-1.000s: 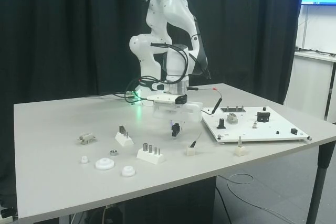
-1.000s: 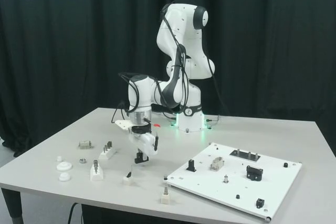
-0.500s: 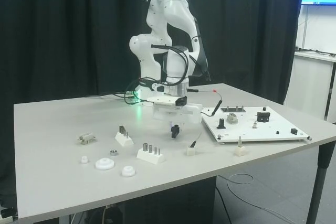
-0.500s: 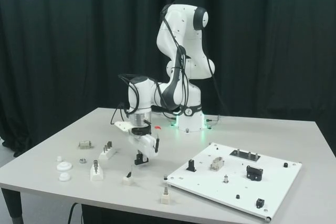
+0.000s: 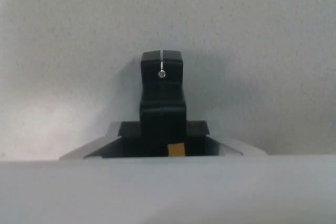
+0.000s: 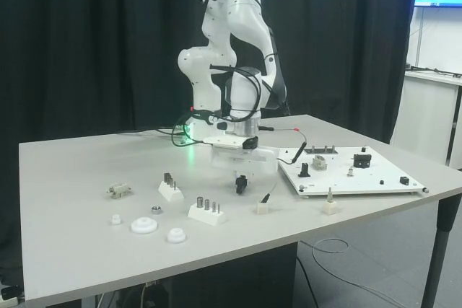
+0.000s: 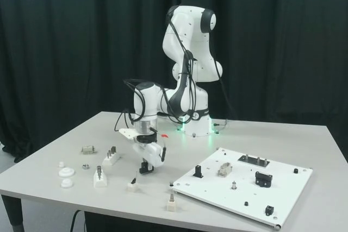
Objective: Place D-SUB.
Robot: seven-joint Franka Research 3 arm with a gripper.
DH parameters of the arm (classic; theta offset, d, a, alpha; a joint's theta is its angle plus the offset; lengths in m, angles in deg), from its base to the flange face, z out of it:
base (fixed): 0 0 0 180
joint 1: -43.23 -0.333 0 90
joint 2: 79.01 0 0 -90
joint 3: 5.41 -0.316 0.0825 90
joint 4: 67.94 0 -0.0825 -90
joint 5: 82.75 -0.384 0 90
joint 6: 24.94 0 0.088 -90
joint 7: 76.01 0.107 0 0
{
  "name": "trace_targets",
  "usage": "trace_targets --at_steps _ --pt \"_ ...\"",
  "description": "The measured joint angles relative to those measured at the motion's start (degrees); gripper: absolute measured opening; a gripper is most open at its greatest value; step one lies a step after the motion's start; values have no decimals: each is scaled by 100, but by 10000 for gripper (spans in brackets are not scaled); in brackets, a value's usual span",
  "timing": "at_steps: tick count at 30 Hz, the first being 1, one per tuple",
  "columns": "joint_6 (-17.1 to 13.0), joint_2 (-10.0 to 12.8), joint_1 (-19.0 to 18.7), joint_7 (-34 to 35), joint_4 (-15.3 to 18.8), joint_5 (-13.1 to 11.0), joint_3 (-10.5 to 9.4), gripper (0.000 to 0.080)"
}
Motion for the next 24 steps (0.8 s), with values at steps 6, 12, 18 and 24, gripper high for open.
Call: trace_targets --at_steps 6,12,18,24 --pt "-98 25 0 0 0 0 -22 189" --pt "-122 29 2 0 -4 0 -21 514" --pt "-123 24 6 1 -39 0 -6 746" --pt "-122 -49 6 1 -80 0 6 789"
